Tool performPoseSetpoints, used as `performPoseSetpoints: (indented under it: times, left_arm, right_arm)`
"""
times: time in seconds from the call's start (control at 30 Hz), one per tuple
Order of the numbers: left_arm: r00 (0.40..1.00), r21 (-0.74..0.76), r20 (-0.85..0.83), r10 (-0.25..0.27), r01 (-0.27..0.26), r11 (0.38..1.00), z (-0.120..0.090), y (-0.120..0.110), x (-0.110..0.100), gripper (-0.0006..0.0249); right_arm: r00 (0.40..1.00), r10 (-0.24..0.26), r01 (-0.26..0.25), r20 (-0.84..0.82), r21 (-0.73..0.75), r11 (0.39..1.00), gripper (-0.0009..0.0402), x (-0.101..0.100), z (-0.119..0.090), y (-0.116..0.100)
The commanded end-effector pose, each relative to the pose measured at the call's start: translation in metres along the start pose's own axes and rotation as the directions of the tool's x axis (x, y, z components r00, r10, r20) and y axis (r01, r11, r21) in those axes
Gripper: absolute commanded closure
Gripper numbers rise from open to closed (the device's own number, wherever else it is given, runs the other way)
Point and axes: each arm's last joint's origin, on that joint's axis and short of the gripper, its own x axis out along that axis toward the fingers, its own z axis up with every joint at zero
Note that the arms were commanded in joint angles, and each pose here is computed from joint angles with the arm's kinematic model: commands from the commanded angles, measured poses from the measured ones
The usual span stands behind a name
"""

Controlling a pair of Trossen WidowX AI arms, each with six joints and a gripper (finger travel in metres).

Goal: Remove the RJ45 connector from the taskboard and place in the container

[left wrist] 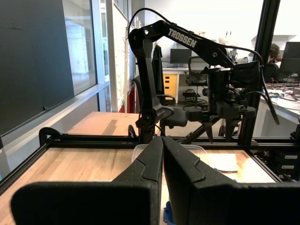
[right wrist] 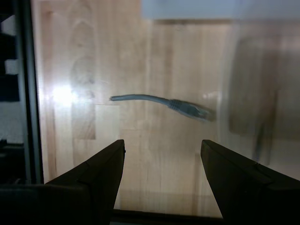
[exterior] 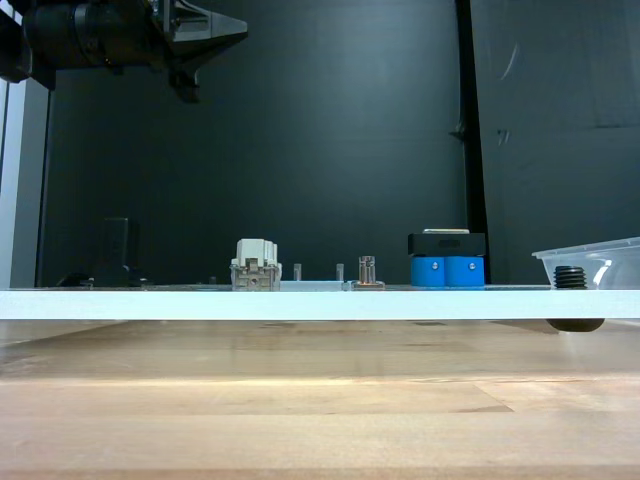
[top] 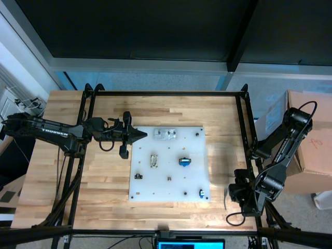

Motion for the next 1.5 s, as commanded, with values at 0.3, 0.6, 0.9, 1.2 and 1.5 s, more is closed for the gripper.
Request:
performPoseSetpoints:
  times: [0.3, 0.6, 0.9, 1.2, 1.5]
  left_arm:
    - [1.000, 0.000, 0.000, 0.000, 0.000, 1.000, 0.000, 0.000, 0.000, 0.0243]
    - [1.000, 0.000, 0.000, 0.000, 0.000, 1.000, 0.000, 0.000, 0.000, 0.0243]
    - [1.000, 0.000, 0.000, 0.000, 0.000, 1.000, 0.000, 0.000, 0.000, 0.0243]
    - [1.000, 0.000, 0.000, 0.000, 0.000, 1.000, 0.000, 0.000, 0.000, 0.0243]
    - [1.000, 0.000, 0.000, 0.000, 0.000, 1.000, 0.000, 0.000, 0.000, 0.0243]
  right_arm:
    - [0.994, 0.000, -0.047, -0.112, -0.417, 0.908, 0.0166, 0.021, 0.023, -0.002]
    - [0.989, -0.021, -0.094, -0.147, -0.734, 0.672, 0.0169, 0.045, 0.037, -0.003]
    - [0.983, -0.060, -0.100, -0.174, -0.778, 0.620, 0.0198, 0.065, 0.041, -0.014]
    - [0.979, -0.077, -0.107, -0.190, -0.794, 0.599, 0.0195, 0.076, 0.032, -0.021]
    - [0.984, -0.054, -0.107, -0.169, -0.807, 0.581, 0.0194, 0.087, 0.026, -0.026]
